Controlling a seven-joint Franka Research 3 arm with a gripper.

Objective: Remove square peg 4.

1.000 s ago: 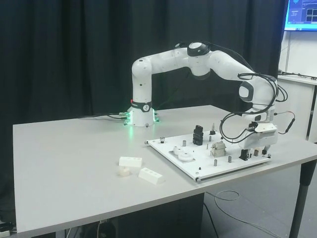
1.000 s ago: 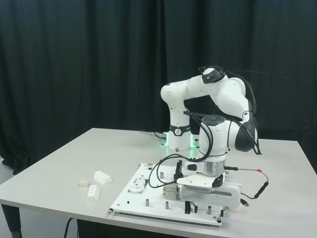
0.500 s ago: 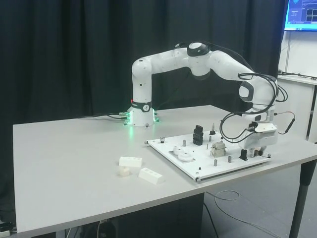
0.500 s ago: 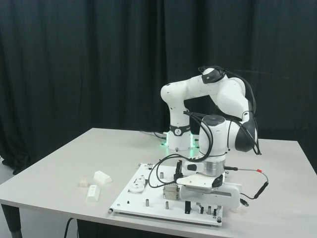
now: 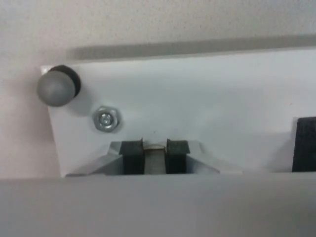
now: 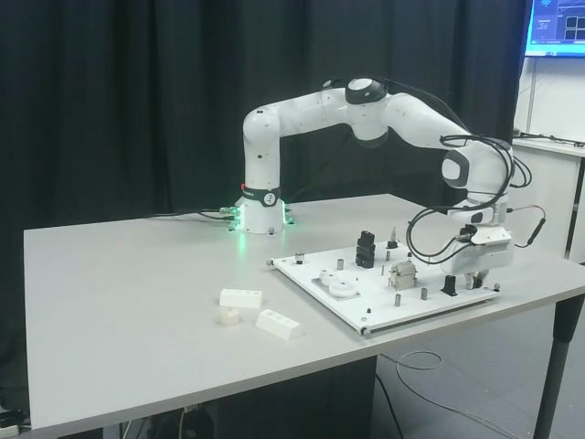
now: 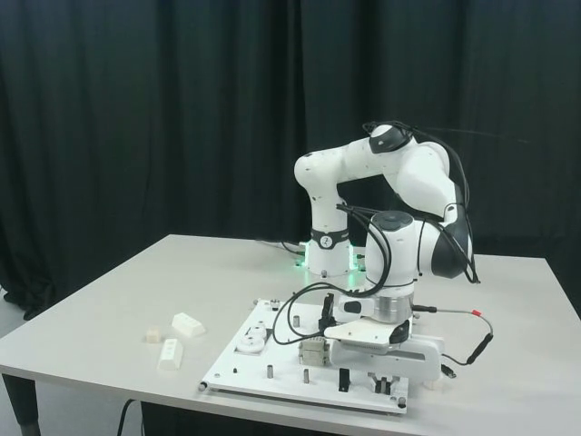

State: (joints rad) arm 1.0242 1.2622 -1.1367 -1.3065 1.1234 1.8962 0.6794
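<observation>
Both jaws tight against square peg 4 (image 5: 155, 159), narrow gap.

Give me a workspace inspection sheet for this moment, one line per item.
Surface: grey table, white board lying flat on it.
Job's things: peg between the tool's fingers at a board corner.
Clutter: three white blocks on the table, off the board; black fixture and small pegs on the board.
Grippers: tool low over the board, shut on the peg.
Cables: black cables looping from the wrist.
Surroundings: black curtain; monitor.
</observation>
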